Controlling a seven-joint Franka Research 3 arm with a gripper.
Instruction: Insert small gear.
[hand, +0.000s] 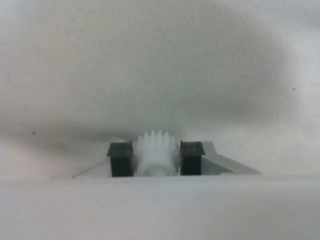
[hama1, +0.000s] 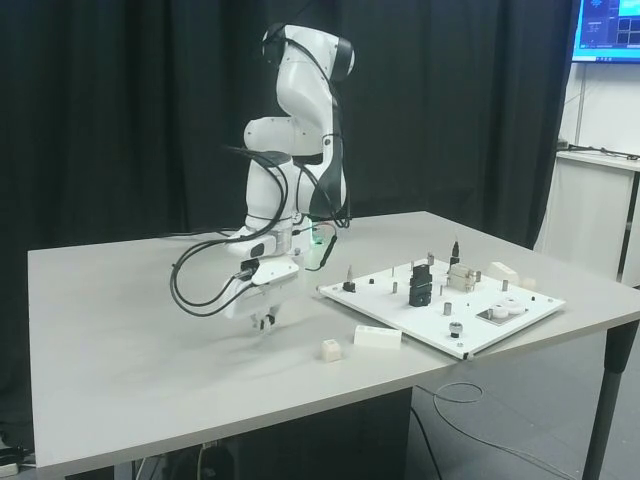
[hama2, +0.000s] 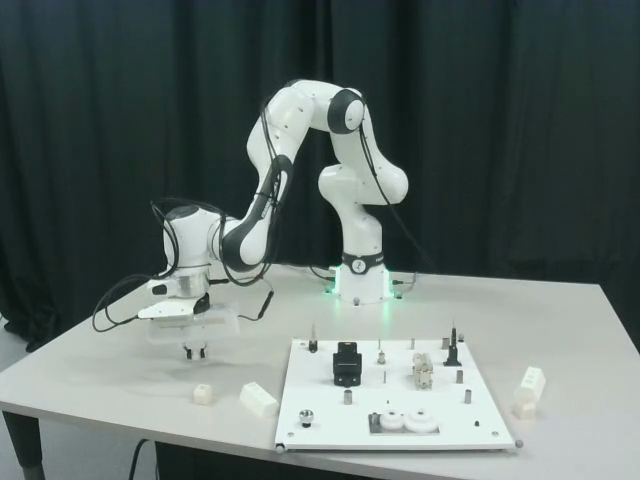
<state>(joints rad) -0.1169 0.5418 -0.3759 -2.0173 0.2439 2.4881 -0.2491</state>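
While I watch the wrist view, I see the small gear (hand: 156, 150) pinched between the two black fingertips (hand: 120, 159) of the gripper (hand: 156, 159), one pad against each side of its toothed body. The jaws stand narrow, set only as wide as the gear itself, and its white teeth rise just above the pads, with a smooth hub showing lower down. Below them I see only bare grey table (hand: 160, 65).

From the first room view, I find the gripper (hama1: 265, 320) hanging just above the table (hama1: 120, 330), fingers pointing down, to the side of the white assembly board (hama1: 440, 300) and well apart from it. I cannot pick out the gear itself in that view; it is too small between the fingers.

From the second room view, the gripper (hama2: 192, 350) sits low over the table (hama2: 90, 370), off the edge of the board (hama2: 395, 400). Two small white blocks lie on the table between gripper and board: a cube-like one (hama2: 203, 394) and a longer one (hama2: 259, 400). Two white gears (hama2: 406, 421) already rest side by side near the board's front edge. A green light (hama2: 335, 285) glows at the arm's base
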